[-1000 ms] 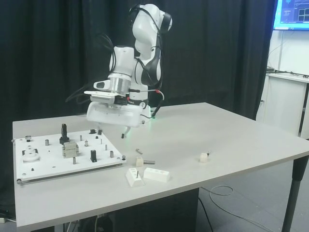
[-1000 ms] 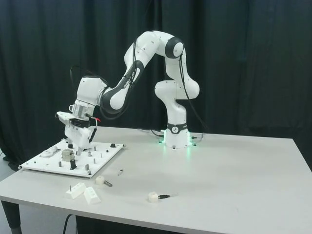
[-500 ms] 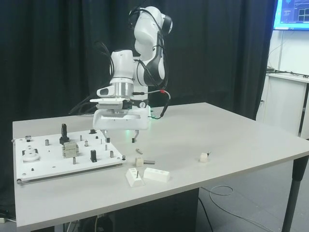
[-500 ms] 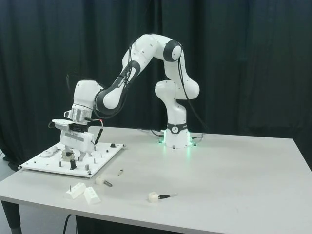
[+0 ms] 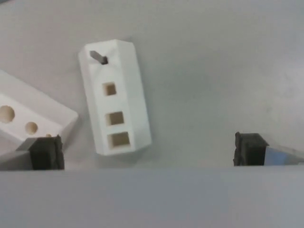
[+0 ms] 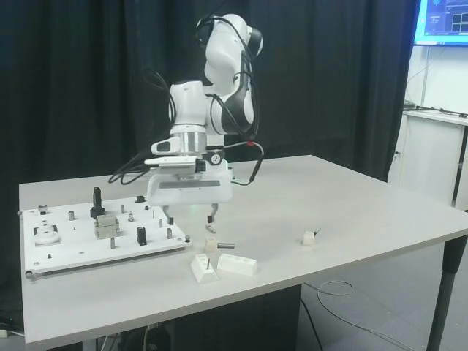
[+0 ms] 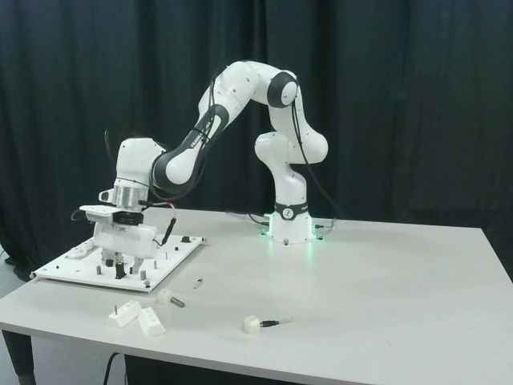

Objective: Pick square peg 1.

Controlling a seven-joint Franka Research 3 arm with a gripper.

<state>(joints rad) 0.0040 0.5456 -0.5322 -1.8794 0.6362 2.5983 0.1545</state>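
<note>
Fingers of your gripper (image 5: 147, 151) stand spread wide with nothing between them, the two black pads (image 5: 46, 152) well apart in the wrist view. You can see the gripper (image 6: 189, 213) hanging above the grey table (image 6: 351, 197), over the loose parts near its front edge. Below it lies a white block (image 5: 116, 97) with three square holes in a row, and at one end of that block the square peg (image 5: 99, 57) stands in its socket, dark and slightly tilted. Just beside it lies a second white block (image 5: 28, 118) with round holes. In the room views you see both blocks (image 7: 135, 316) side by side, the white board (image 6: 88, 238) of fixtures near them, and a small white piece (image 6: 308, 236) well apart.
</note>
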